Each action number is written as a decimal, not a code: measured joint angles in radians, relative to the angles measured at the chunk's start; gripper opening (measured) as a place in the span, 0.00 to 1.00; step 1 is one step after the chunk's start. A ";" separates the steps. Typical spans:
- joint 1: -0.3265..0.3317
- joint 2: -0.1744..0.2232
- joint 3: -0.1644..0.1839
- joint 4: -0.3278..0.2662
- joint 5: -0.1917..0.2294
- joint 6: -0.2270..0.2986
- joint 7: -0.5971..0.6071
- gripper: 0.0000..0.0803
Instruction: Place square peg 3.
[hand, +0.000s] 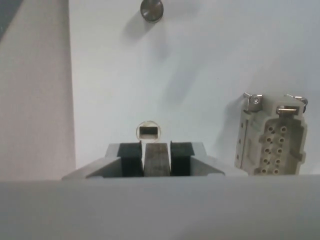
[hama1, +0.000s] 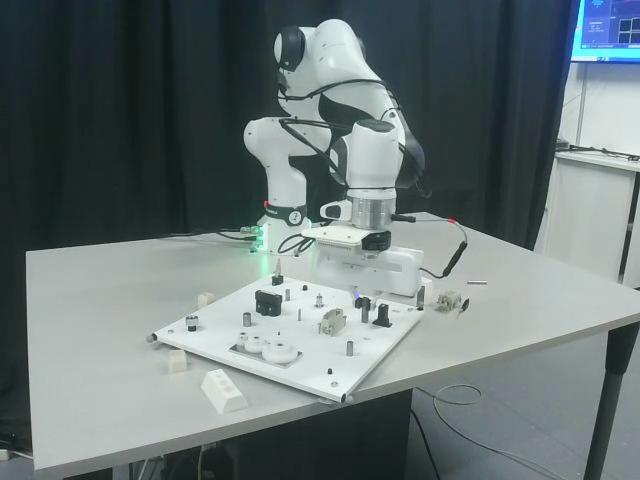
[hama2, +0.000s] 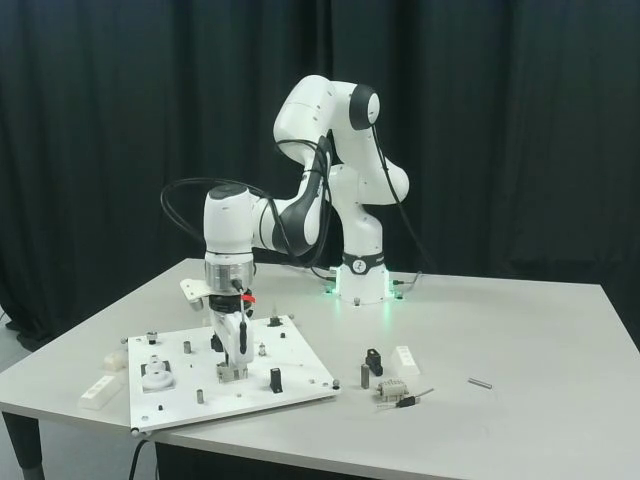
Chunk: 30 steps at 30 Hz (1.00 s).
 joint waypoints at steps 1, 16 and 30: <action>0.000 0.000 0.000 0.000 0.000 0.000 0.000 0.14; 0.014 0.000 0.002 -0.001 0.000 0.006 -0.005 0.14; 0.114 -0.011 0.018 -0.011 0.008 0.005 0.017 0.14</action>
